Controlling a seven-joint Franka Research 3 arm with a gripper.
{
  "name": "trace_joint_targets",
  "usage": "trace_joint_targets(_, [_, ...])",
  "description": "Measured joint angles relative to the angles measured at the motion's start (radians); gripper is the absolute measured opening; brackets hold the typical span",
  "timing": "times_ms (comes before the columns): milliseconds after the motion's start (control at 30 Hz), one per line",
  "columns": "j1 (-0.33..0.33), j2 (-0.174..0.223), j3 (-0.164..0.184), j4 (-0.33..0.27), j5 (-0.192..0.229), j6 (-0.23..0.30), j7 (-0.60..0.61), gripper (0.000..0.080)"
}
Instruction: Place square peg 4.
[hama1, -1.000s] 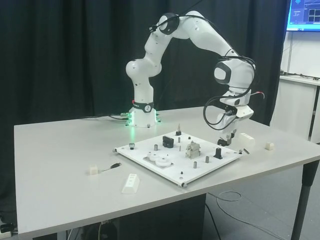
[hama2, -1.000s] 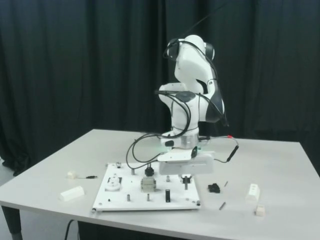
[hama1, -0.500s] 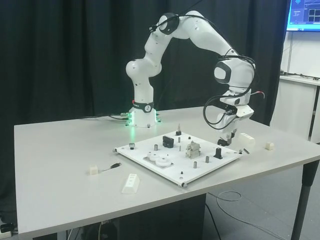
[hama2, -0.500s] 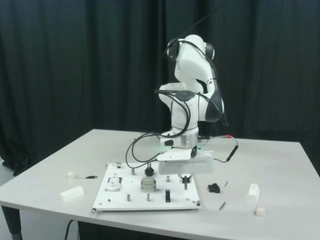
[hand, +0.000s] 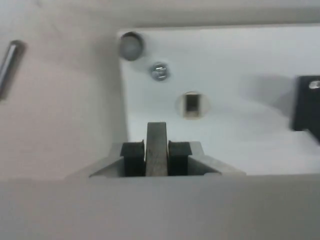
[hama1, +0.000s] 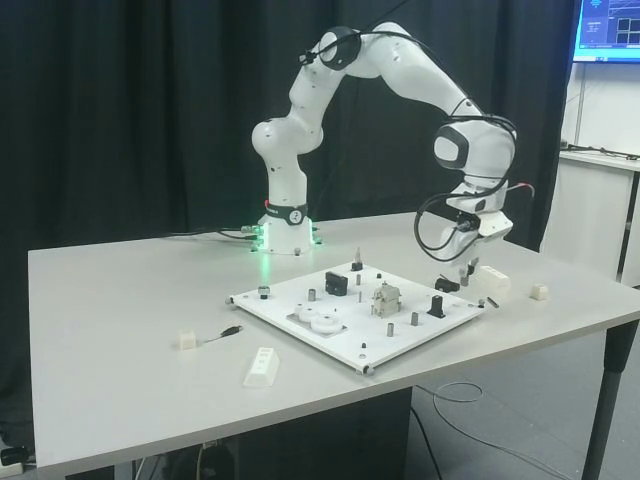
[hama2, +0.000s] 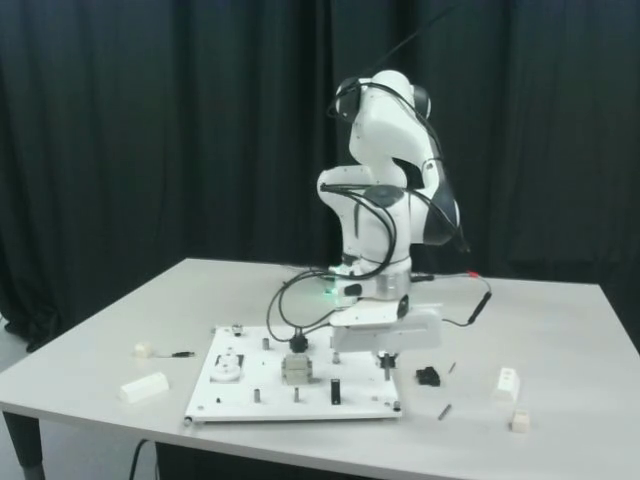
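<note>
In the wrist view my gripper (hand: 156, 156) is shut on a grey square peg (hand: 156, 140), which stands upright between the two black fingers (hand: 132, 156). The peg hangs over the white board (hand: 235, 65), just inside its edge. A small square hole (hand: 191, 103) lies in the board a short way past the peg tip, offset to one side. From the room, the gripper (hama1: 467, 268) hovers low over the board's (hama1: 330, 335) corner farthest from the arm's base; the second room view also shows the gripper (hama2: 385, 362) above the board (hama2: 225, 400).
The board carries a black block (hand: 307, 102), a gear housing (hama1: 385, 299), white discs (hama1: 320, 320) and several small posts. Beside the board on the table lie a black clip (hama2: 428, 376), a loose pin (hama2: 444, 410), and white blocks (hama1: 261, 366) (hama1: 494, 279) (hama2: 507, 383).
The arm has carried the gripper and peg sideways toward the board's outer corner, rightward in both room views. The fingers stay shut on the peg.
</note>
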Motion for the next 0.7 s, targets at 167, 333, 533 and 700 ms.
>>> trace_joint_targets(167, [0.002,0.008,0.035,-0.006,0.0,0.0,0.034,0.0096])
trace_joint_targets(333, [0.006,0.021,0.071,-0.01,0.0,0.006,0.067,0.0096])
trace_joint_targets(533, [0.022,0.045,0.107,-0.012,0.0,0.027,0.126,0.0096])
trace_joint_targets(700, [0.042,0.067,0.129,-0.013,-0.001,0.043,0.174,0.0096])
